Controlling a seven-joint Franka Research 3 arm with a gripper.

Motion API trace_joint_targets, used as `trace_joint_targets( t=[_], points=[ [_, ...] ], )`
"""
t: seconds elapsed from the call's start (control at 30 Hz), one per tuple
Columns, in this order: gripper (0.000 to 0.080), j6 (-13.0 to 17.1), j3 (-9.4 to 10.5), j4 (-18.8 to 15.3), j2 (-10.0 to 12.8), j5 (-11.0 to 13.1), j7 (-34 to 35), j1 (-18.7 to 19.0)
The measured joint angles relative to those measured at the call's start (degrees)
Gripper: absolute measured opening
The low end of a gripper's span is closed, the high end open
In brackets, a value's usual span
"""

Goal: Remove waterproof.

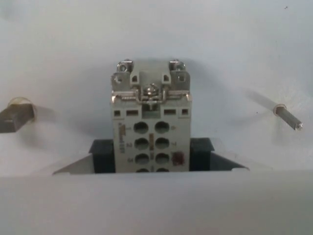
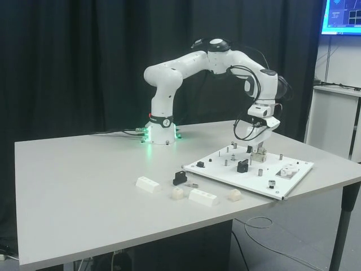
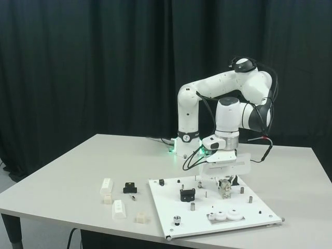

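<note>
The waterproof connector [image 1: 150,128] is a grey-white block with rows of round sockets and a metal clamp with screws at its far end. My gripper [image 1: 151,157] is shut on it, a black finger [image 1: 102,156] pressing on each side. In the room views the gripper [image 2: 259,151] [image 3: 224,182] hangs straight down over the white board [image 2: 293,183] [image 3: 161,207], with the connector [image 3: 225,191] between its fingers, low at the board. I cannot tell whether the connector touches the board.
Short pegs stand on the board, among them a metal pin [image 1: 288,119] and a stub [image 1: 17,115] on either side of the connector. A black part [image 3: 187,195] and white gears [image 3: 223,215] sit on the board. White blocks [image 3: 106,187] and a black piece [image 3: 129,188] lie on the table.
</note>
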Motion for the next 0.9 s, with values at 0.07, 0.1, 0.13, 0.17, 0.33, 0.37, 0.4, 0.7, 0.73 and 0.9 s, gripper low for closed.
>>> trace_joint_targets(
  t=[0.07,0.1,0.13,0.17,0.33,0.37,0.4,0.7,0.73,0.9],
  points=[
    [0.0312,-0.1,-0.06,0.0,0.0,-0.1,0.0,0.0],
    [0.0312,-0.1,-0.11,0.0,-0.1,-0.1,0.0,0.0],
    [0.0312,-0.2,-0.17,0.0,-0.1,-0.2,0.0,0.0],
    [0.0312,-0.3,-0.25,0.0,-0.1,-0.2,0.0,0.0],
    [0.0312,-1.3,-1.39,0.0,-0.3,-1.3,0.0,0.3],
    [0.0312,-1.7,-1.84,-0.1,-0.4,-1.9,0.0,0.4],
    [0.0312,-2.2,-2.31,-0.1,-0.4,-2.4,0.0,0.5],
    [0.0311,-6.5,-6.62,-0.1,-0.8,-3.4,0.1,1.8],
    [0.0311,-6.8,-6.93,-0.1,-0.8,-3.4,0.2,1.9],
    [0.0311,-7.7,-7.87,-0.1,-0.9,-3.4,0.6,2.4]
  ],
)
